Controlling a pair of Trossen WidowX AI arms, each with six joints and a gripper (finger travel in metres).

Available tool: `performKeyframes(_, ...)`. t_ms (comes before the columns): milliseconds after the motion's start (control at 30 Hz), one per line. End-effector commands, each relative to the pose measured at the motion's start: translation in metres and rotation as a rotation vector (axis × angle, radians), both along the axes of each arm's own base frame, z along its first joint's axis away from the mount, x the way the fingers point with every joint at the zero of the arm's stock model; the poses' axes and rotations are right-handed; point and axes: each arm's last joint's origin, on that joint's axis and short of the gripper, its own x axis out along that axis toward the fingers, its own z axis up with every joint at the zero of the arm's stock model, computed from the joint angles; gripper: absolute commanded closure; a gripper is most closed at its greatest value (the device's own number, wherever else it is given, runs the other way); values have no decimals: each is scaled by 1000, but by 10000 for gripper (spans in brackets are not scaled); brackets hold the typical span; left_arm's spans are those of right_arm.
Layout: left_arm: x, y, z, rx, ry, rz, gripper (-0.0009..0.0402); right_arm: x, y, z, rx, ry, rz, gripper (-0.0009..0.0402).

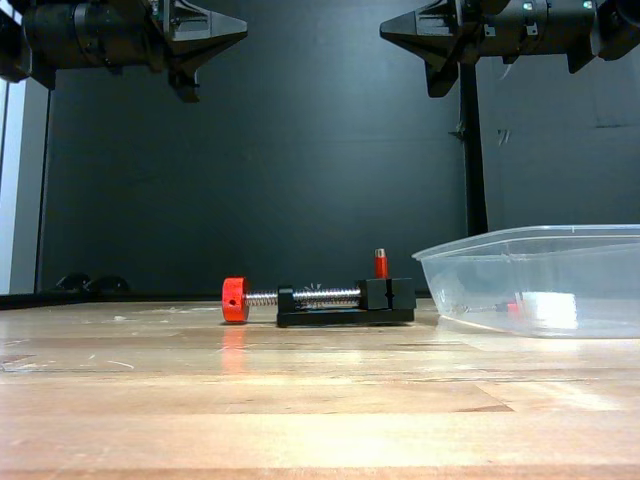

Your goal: Remove the RCA connector from the receptacle and place in the container

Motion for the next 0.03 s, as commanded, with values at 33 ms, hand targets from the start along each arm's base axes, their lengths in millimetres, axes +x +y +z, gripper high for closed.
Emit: performKeyframes(33, 0, 0, 0, 0, 0, 0, 393, 0, 0, 0, 0, 0, 0, 393)
